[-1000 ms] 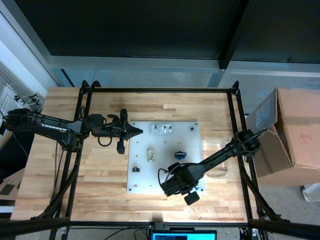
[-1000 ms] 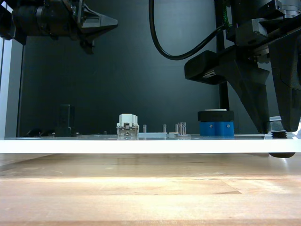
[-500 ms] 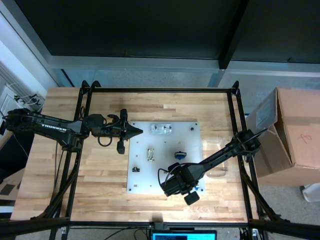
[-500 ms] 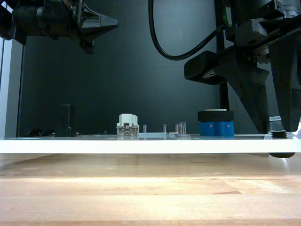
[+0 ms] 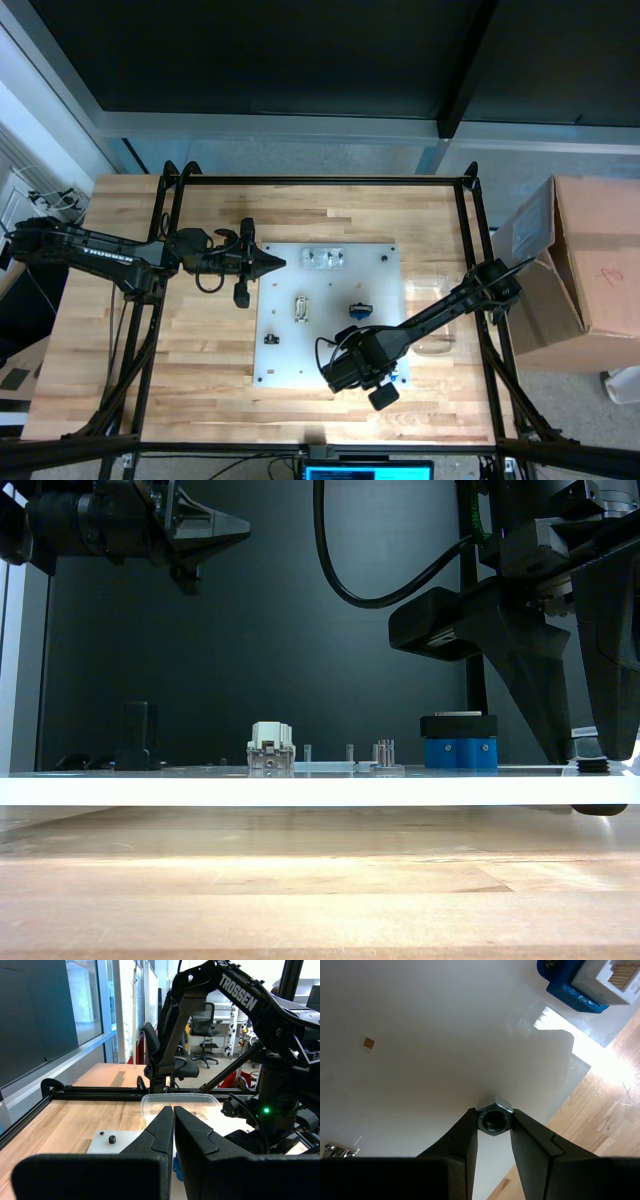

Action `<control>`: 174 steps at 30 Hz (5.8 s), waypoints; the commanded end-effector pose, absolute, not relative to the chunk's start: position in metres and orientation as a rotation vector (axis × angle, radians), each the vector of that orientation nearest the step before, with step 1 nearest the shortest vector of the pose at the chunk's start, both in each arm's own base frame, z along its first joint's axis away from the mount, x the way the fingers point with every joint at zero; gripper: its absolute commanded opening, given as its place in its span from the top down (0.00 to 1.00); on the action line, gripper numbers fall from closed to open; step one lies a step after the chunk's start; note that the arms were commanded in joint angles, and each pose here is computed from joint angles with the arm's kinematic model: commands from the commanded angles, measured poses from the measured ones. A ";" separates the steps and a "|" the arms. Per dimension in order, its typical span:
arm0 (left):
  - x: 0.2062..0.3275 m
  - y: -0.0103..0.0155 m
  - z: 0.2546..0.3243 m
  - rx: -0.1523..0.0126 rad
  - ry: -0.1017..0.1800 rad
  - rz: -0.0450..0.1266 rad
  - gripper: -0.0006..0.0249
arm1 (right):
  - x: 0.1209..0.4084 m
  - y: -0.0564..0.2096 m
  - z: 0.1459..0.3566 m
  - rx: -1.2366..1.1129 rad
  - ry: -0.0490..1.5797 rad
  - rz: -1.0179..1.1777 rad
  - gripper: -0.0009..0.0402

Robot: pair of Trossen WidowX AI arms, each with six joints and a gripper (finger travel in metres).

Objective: Pick the M12 nut and place it on its threads and fasten

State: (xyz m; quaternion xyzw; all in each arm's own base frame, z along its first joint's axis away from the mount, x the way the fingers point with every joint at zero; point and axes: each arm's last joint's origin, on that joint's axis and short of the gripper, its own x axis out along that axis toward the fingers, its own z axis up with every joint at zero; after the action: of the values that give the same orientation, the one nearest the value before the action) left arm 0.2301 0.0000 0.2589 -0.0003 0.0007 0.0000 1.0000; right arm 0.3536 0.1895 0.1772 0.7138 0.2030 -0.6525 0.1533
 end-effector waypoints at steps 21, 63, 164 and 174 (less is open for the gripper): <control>0.230 0.0000 0.2590 -0.001 0.000 0.000 0.98 | 0.342 0.183 0.227 2.023 0.769 -1.584 0.55; 0.230 0.0000 0.2591 -0.001 0.000 0.000 0.98 | 0.330 0.177 0.212 0.064 1.470 0.039 0.95; 0.230 0.0000 0.2590 0.000 0.001 0.000 0.98 | 0.341 0.170 0.185 -0.016 1.476 0.089 0.98; 0.230 0.0000 0.2590 -0.001 0.001 0.000 0.98 | 0.337 0.175 0.187 0.073 1.552 0.302 0.98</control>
State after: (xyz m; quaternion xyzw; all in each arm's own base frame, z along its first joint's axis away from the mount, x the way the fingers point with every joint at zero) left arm 0.2301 0.0000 0.2589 -0.0003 0.0005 0.0000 1.0000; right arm 0.3366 0.1749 0.1865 0.0375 0.6994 0.1422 0.6995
